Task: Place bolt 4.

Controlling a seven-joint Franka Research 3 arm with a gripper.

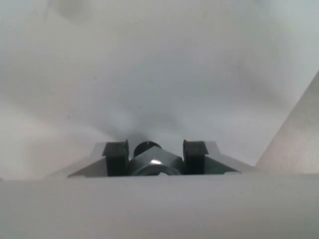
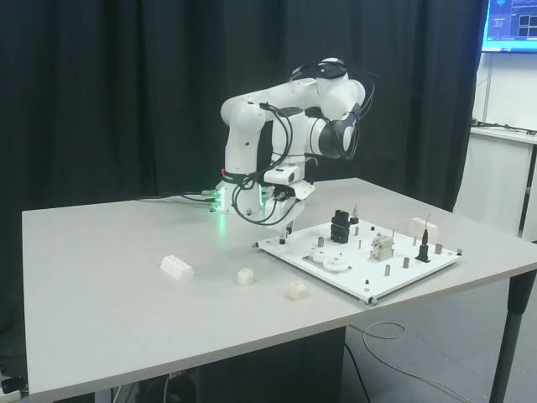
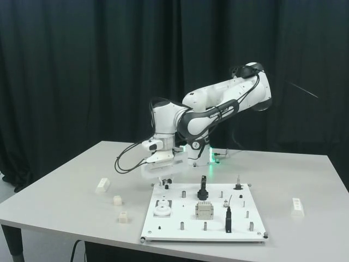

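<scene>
Low over the white board's [image 3: 180, 226] corner, the hand [image 1: 154, 158] grips a bolt [image 1: 151, 160].

Bolt 4 [image 1: 151, 160] is seen in the wrist view as a dark grey metal piece with a black rounded end, a bright glint on its faceted body. It is clamped between the two black fingertips, one on each side (touching both). It is held above the pale surface at the board's corner; in both room views it cannot be made out.

Assembly board [image 3: 180, 225] on the table [image 3: 65, 191], three small blocks [image 3: 102, 185] well apart beside it.
</scene>
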